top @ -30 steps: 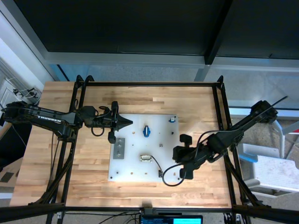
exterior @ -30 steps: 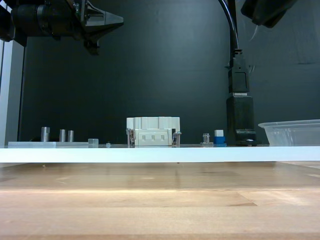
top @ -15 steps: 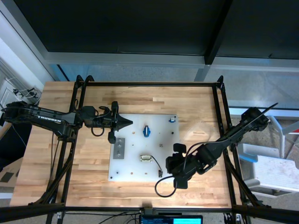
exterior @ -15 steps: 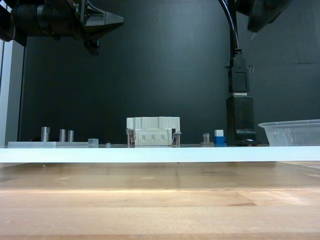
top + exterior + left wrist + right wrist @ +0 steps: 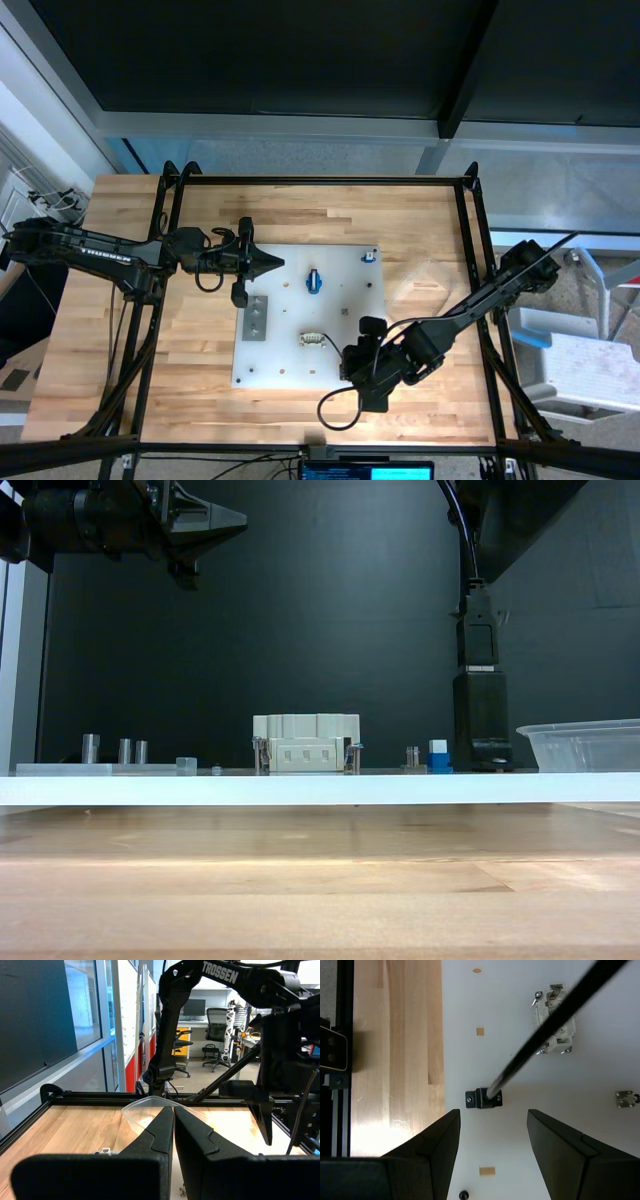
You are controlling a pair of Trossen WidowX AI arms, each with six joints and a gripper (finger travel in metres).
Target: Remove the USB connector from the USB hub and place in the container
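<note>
**Right gripper open over the plugged-in connector**

Two arms are seen, with one gripper on each. One connector [image 5: 477,630], one hub [image 5: 480,718] and one container [image 5: 585,742] are counted. On the white board [image 5: 290,365] one beige connector [image 5: 313,341], one blue piece [image 5: 314,281] and one grey block [image 5: 258,318] are also found. Three pegs [image 5: 124,751] are shown standing on that block in the low view.

Only in the low view is the connector seen upright in the hub, with a silver band between the two. The container is set just to its right there. In the high view the hub is hidden under the right gripper [image 5: 352,365]. Only a loop of the cable [image 5: 335,415] is visible there, by the board's near edge, and the container is faintly made out on the wood past the board's right edge. In the right wrist view the hub is looked at from straight above, and the cable is drawn slantwise across the beige connector.

The right gripper's fingers [image 5: 435,1155] are spread wide, and nothing is held or touched by them. The hub lies on the board in line with the gap, just past the tips. The left gripper [image 5: 268,262] is held high over the board's far left corner. Its fingers [image 5: 155,1140] are pressed together with only a hairline between them, and nothing is gripped.
</note>
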